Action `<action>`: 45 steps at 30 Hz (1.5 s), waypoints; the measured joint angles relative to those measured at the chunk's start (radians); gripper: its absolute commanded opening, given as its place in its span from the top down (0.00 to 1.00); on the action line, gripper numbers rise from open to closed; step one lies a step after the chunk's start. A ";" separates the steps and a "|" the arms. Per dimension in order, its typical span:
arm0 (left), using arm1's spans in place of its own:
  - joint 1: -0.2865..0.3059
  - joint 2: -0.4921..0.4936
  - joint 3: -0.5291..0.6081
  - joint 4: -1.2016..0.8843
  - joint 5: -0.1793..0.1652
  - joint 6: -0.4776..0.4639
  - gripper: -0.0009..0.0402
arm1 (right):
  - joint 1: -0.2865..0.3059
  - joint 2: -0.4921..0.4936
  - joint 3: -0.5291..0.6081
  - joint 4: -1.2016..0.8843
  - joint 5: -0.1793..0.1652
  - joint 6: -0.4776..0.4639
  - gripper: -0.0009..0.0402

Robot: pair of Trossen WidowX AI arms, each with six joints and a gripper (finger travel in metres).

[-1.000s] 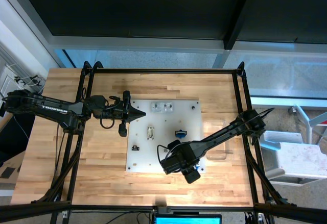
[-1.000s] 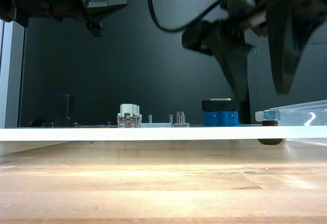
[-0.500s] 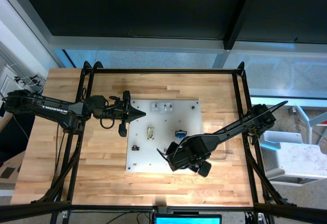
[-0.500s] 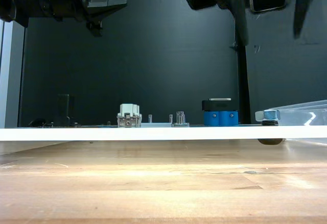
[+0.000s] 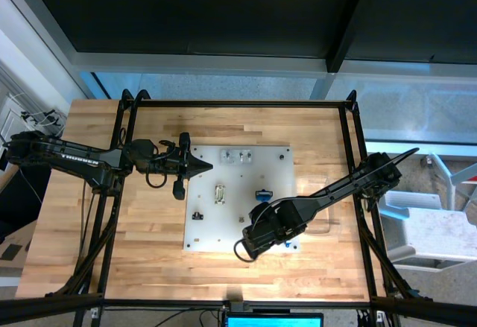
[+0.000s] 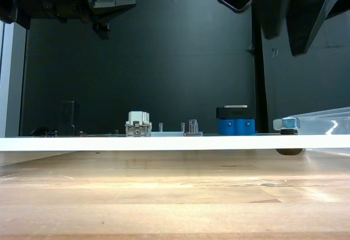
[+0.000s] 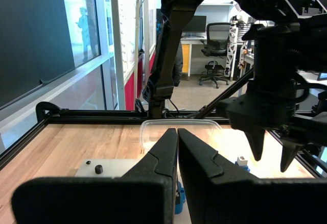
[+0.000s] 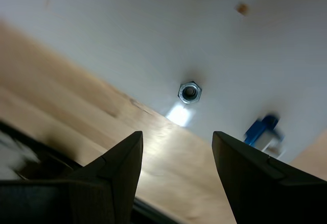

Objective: Pick the M12 fastener and fasten on the M12 threads

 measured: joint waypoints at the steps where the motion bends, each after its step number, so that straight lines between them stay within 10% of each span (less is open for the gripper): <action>1: 0.000 0.000 0.000 0.000 0.000 0.000 0.98 | 0.000 0.000 0.000 -0.009 0.000 -0.069 0.52; 20: 0.000 0.000 0.000 0.000 0.000 0.000 0.98 | 0.003 0.001 -0.051 -0.017 0.047 -0.806 0.63; 27: 0.000 0.000 0.000 0.000 0.000 0.000 0.98 | 0.001 0.002 -0.081 0.078 0.053 -0.925 0.99; 45: 0.000 0.000 0.000 0.000 0.000 0.000 0.98 | -0.004 0.002 -0.171 0.120 0.114 -1.075 0.98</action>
